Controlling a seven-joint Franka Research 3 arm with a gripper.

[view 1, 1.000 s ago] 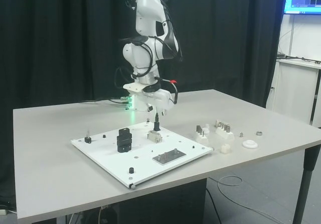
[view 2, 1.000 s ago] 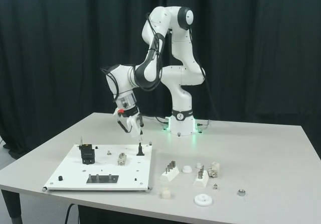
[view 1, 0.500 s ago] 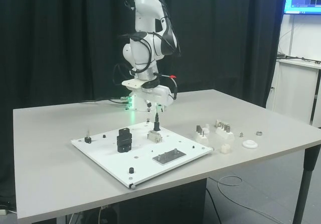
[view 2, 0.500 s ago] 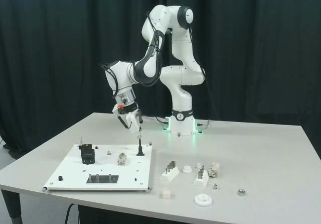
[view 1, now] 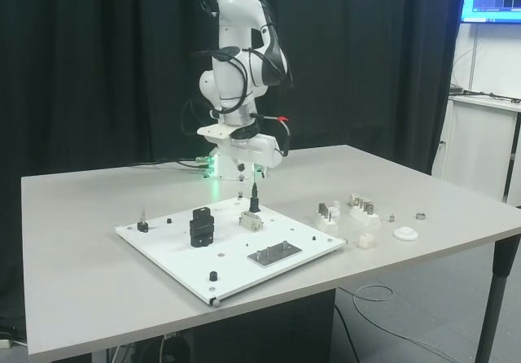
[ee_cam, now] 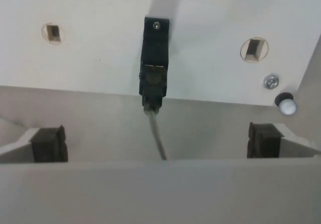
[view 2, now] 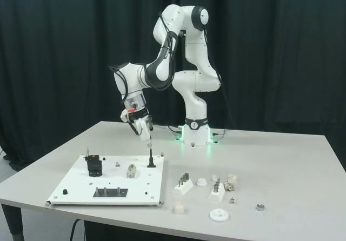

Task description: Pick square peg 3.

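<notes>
- The white board [view 2: 75, 179] sat at the table's [view 2: 281, 160] left front corner in the second room view. A black block [view 2: 95, 167] stood near the board's far left corner.
- A flat grey plate [view 2: 111, 192] with short pins lay along the board's front edge, and a small grey part [view 2: 131, 171] sat around the middle.
- Square peg 3 [view 2: 150, 155] was a thin upright pin in a black holder [view 2: 151, 165]. It stood by the board's far right corner, the corner closest to the arm's base [view 2: 195, 135], where a green light [view 2: 180, 139] glowed.
- The gripper [view 2: 148, 140] hung above the peg without touching it, on a white arm [view 2: 162, 62] bent over from the base.
- In the wrist view the fingers [ee_cam: 47, 143] were spread wide apart with nothing gripped. The peg rose up between them, closer to the middle than to either pad. Its black holder showed screwed to the board, with a square hole [ee_cam: 52, 31] on either side.
- Right of the board, loose on the table towards the front edge, were two white holders [view 2: 183, 186] with pins, a white cube [view 2: 178, 209] and a white toothed disc [view 2: 219, 215].
- Furthest right was a small grey nut [view 2: 260, 207].
</notes>
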